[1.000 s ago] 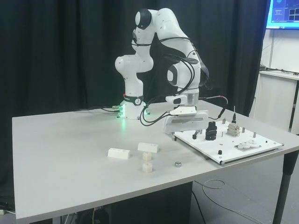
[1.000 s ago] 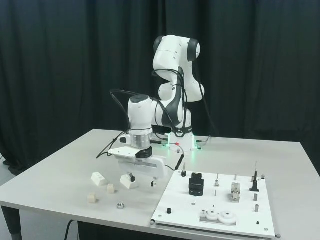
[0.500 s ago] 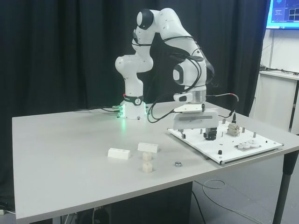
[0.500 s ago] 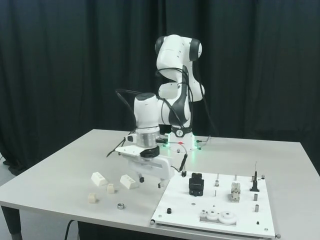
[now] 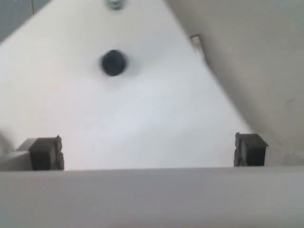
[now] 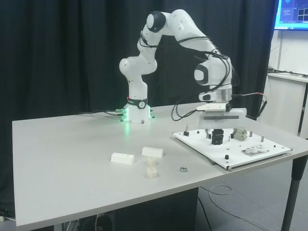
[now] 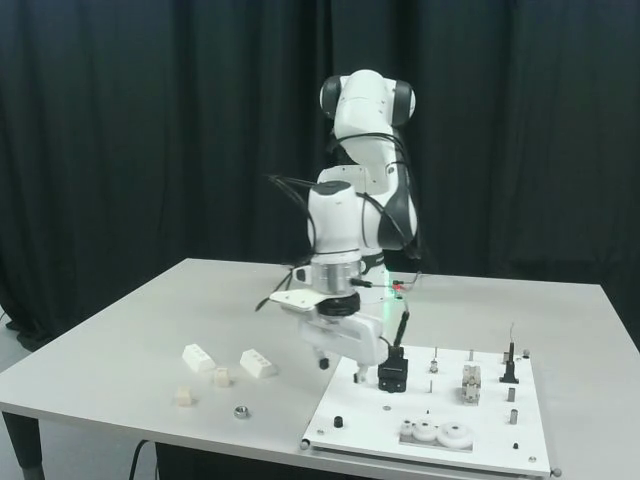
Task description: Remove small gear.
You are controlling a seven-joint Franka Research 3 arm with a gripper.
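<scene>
Looking low and right in the second room view, we find the small gear (image 7: 408,431) at the near edge of the white board (image 7: 340,400), touching a row of two more gears (image 7: 455,435). Up and left of it, our gripper (image 7: 340,360) hangs over the board's left part beside a black block (image 7: 392,371), well apart from the gear. Its fingers (image 5: 45,153) stand wide and hold nothing, a black knob (image 5: 113,62) beneath.
</scene>
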